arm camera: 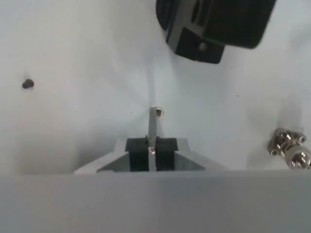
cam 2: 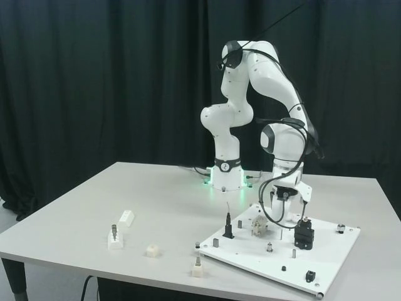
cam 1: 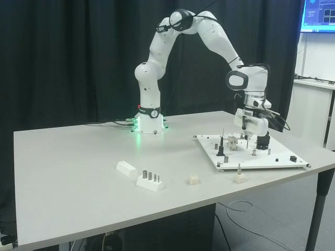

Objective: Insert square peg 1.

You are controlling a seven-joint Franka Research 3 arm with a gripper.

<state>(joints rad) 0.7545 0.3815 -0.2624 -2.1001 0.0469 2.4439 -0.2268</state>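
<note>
In the wrist view my gripper (arm camera: 152,153) is shut on a thin grey metal peg (arm camera: 152,128) held between its two black fingers (arm camera: 137,154). The peg's far end meets a small hole (arm camera: 156,112) in the white board (arm camera: 82,53); how deep it sits I cannot tell. From the first room view the gripper (cam 1: 245,135) points straight down over the middle of the white board (cam 1: 272,159). The second room view shows the gripper (cam 2: 280,215) low over the board (cam 2: 326,260), the peg itself too small to make out.
On the board a black block (arm camera: 214,24) (cam 2: 304,237) stands close to the gripper, beside a metal connector (arm camera: 290,149) and a black stand with a pin (cam 2: 229,229). On the table lie a white peg holder (cam 1: 150,181), a white block (cam 1: 126,168) and a small cube (cam 1: 193,179).
</note>
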